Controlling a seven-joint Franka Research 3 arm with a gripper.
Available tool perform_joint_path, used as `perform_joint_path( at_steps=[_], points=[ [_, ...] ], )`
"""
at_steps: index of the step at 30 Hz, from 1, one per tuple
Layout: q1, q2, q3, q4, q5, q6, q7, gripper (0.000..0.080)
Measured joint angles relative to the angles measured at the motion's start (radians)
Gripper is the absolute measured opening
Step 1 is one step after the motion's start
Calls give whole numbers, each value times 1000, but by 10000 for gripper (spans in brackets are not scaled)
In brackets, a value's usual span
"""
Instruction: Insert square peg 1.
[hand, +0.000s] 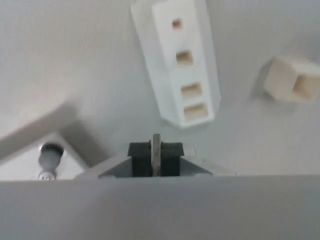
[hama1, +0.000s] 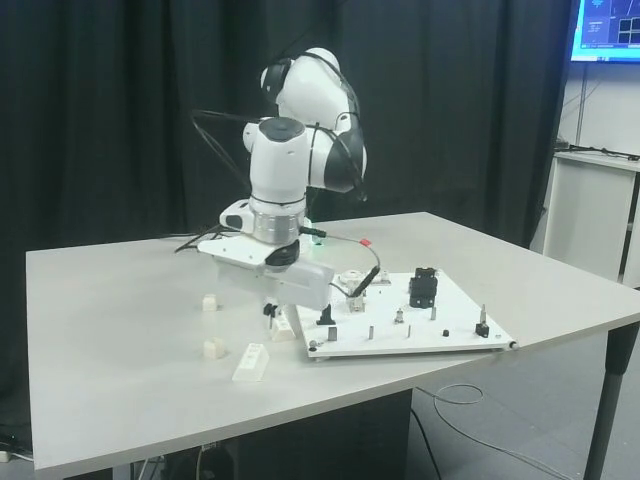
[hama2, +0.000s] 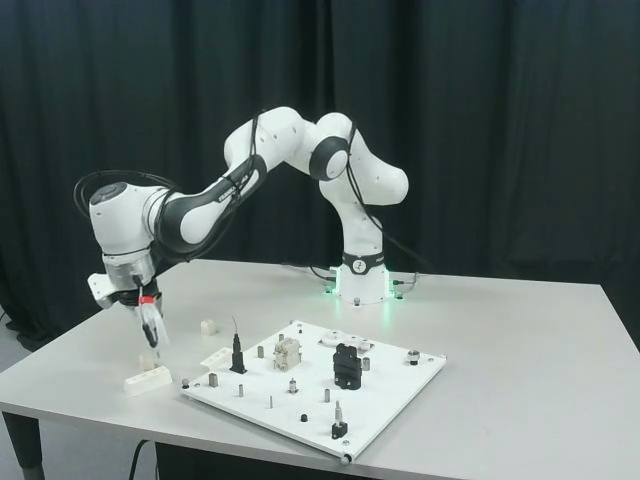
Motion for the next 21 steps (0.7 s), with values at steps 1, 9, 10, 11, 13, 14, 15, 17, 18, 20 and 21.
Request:
perform_joint_path(
  at_steps=[1, 9, 10, 11, 13, 14, 15, 17, 18, 20, 21],
  points=[
    [6, -3, -3, 0, 0, -12, 5, 35],
    [49, -28, -9, -5, -6, -88, 65, 35],
    [55, -31, -10, -6, -9, -98, 73, 35],
    [60, -34, -10, -6, -10, -106, 80, 35],
    [72, -40, -10, -8, -15, -124, 99, 35],
    [78, -43, -10, -9, -17, -133, 109, 35],
    [84, -46, -10, -10, -20, -142, 119, 35],
    [97, -53, -10, -12, -28, -159, 138, 35],
    [103, -57, -10, -14, -32, -167, 147, 35],
    [117, -67, -10, -21, -36, -181, 164, 35],
    [124, -71, -10, -25, -37, -184, 171, 35]
  ],
)
